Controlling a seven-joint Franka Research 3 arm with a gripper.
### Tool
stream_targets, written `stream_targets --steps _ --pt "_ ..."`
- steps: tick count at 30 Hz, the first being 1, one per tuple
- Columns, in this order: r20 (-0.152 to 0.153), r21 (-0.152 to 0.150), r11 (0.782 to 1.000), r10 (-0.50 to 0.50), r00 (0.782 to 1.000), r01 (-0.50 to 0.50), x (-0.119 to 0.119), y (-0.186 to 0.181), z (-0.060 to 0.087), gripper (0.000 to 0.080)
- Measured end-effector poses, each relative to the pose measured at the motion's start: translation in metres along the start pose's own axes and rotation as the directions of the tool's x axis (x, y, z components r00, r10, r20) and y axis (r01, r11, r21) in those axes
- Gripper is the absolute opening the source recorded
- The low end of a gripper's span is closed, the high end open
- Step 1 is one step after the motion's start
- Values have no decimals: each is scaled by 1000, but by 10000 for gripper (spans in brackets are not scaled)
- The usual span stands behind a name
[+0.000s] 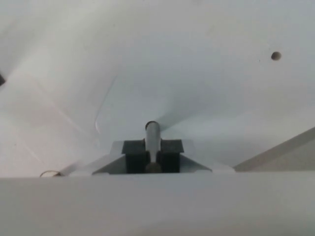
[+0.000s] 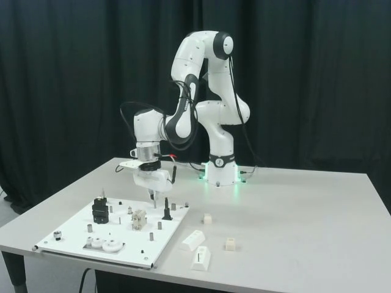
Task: Insert round peg 2.
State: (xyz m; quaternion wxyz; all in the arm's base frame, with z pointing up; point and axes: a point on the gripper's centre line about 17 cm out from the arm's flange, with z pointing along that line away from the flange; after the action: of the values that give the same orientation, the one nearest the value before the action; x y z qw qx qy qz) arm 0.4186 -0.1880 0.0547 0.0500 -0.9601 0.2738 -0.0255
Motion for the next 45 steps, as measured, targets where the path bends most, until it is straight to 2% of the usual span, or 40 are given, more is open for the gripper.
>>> stream_targets --steps 32,33,38,39,43,44,45 --pt "-4 23 999 -23 1000 23 0 -2 3 60" --pt "-5 24 999 -22 1000 22 0 -2 3 229" --pt "-9 32 999 -19 1000 19 1 -5 0 229" --pt "-10 34 999 -18 1000 19 1 -6 -1 579" --pt "-13 43 999 -15 1000 15 2 -10 -3 579" --pt "-14 46 999 -14 1000 15 2 -11 -4 761" --pt "-15 49 999 -14 1000 14 2 -13 -5 761"
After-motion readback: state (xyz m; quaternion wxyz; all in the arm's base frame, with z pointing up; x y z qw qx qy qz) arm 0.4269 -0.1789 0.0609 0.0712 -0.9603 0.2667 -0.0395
